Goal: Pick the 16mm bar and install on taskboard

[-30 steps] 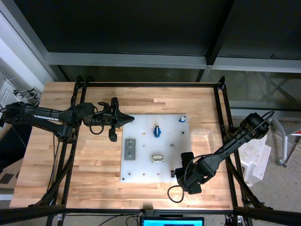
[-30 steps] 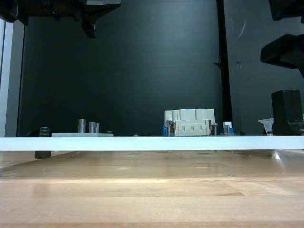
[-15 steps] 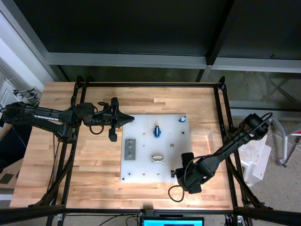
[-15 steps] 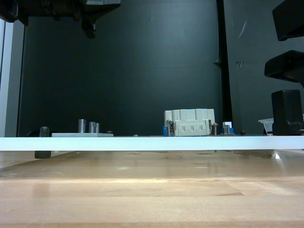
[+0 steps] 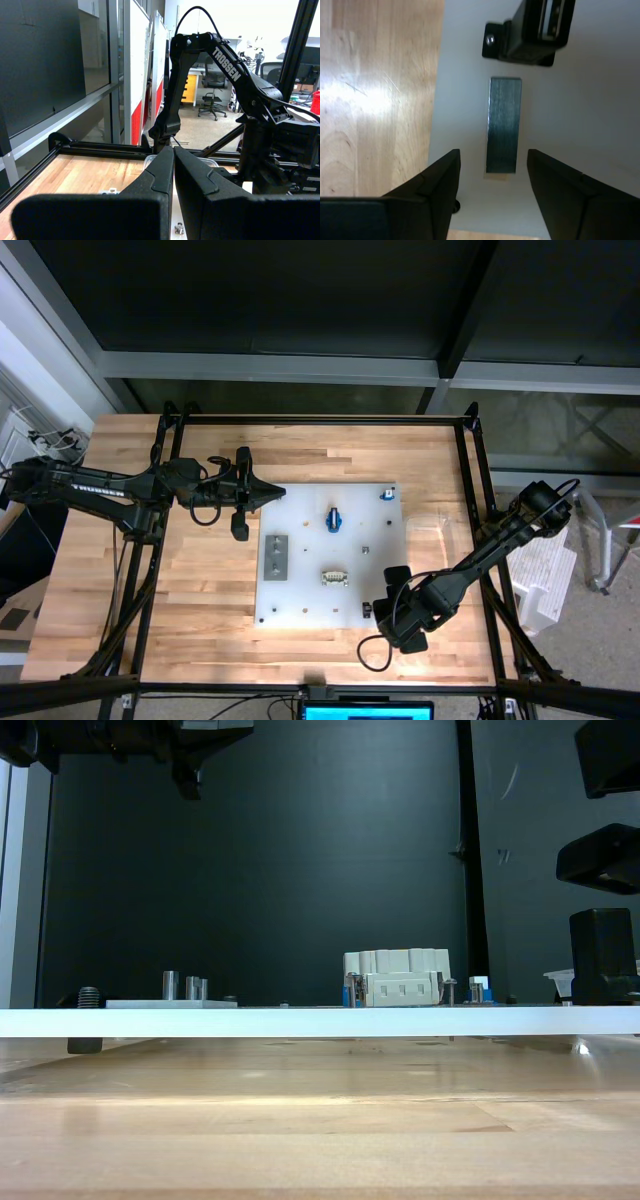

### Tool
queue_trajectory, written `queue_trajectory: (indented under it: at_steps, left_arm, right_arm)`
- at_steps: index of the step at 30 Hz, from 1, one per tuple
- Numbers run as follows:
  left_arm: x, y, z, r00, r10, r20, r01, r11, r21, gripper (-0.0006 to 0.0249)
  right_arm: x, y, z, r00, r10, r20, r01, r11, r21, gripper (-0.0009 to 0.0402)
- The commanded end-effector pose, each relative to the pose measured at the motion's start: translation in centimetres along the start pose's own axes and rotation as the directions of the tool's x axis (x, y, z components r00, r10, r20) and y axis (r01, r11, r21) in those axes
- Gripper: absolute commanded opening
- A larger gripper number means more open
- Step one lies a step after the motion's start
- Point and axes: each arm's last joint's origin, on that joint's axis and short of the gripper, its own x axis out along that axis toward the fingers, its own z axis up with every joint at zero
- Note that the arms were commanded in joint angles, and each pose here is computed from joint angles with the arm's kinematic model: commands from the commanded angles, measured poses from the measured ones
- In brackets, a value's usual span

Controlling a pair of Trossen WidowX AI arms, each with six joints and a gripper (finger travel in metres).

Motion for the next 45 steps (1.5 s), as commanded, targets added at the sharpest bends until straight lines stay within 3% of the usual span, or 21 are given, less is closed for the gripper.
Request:
queue_trajectory:
  at_steps: [1,15,31,45]
  left_arm:
    - [0.0,0.0,0.0,1.0,0.0,0.0,0.0,1.0,0.0,0.0]
    - [0.0,0.0,0.0,1.0,0.0,0.001,0.0,1.0,0.0,0.0]
    - [0.0,0.0,0.0,1.0,0.0,0.001,0.0,1.0,0.0,0.0]
    - [0.0,0.0,0.0,1.0,0.0,0.001,0.0,1.0,0.0,0.0]
  right_arm:
    - [-0.3,-0.1,-0.1,1.0,-0.001,0.0,0.001,1.0,-0.002,0.0146]
    - [-0.1,-0.1,-0.3,1.0,-0.003,-0.005,0.003,1.0,-0.008,0.0054]
    - [-0.2,-0.1,-0.2,1.0,0.002,0.002,-0.002,1.0,-0.007,0.0059]
    - [-3.9,-1.1,-0.9,0.998,0.028,0.048,-0.027,1.0,-0.002,0.0032]
